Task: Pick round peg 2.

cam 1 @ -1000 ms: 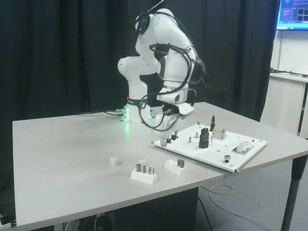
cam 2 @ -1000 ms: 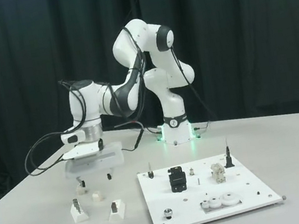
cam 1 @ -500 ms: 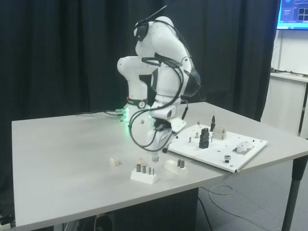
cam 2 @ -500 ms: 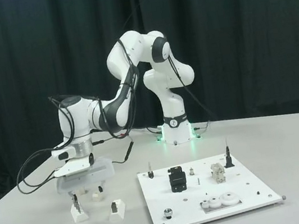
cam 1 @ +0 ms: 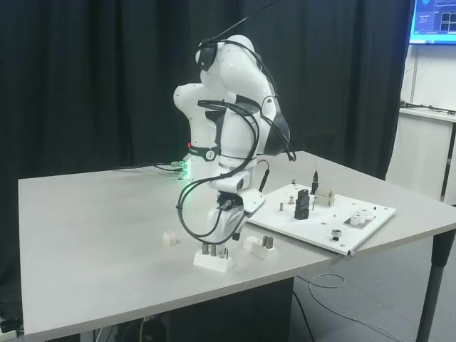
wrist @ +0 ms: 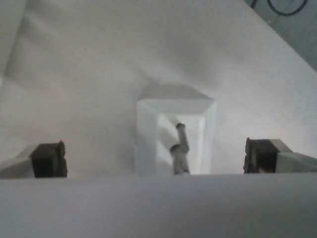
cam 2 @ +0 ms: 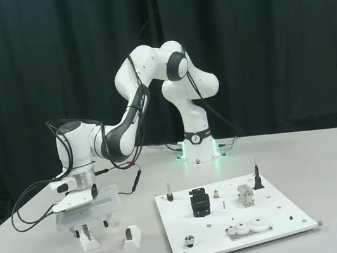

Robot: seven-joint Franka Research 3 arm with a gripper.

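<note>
One grey table (cam 1: pixel 92 228) carries everything in view. The white Franka arm (cam 2: pixel 148 81) folds down from its base to the table's front corner, its cables looping below the wrist. Its white assembly board (cam 2: pixel 234 219) lies well apart from the gripper and bears a black block, small posts and white gears, all too small to identify further.

The gripper (wrist: pixel 153 157) hangs directly over the white peg holder (cam 1: pixel 213 260). Its two black fingertips (wrist: pixel 48 159) stand wide apart, one on each side of the holder and touching neither it nor anything else; nothing is held. The wrist view's lower part is blocked by the gripper's own body, which cuts off the holder's near end.

Round peg 2 (wrist: pixel 179 153) stands upright in the holder, between the fingertips. The pegs overlap in the wrist view, so which of them is peg 2 cannot be confirmed. In the second room view the hand partly covers the holder.

A second small white holder (cam 1: pixel 260 246) sits just beside the first, and a small white block (cam 1: pixel 169 239) lies near.
</note>
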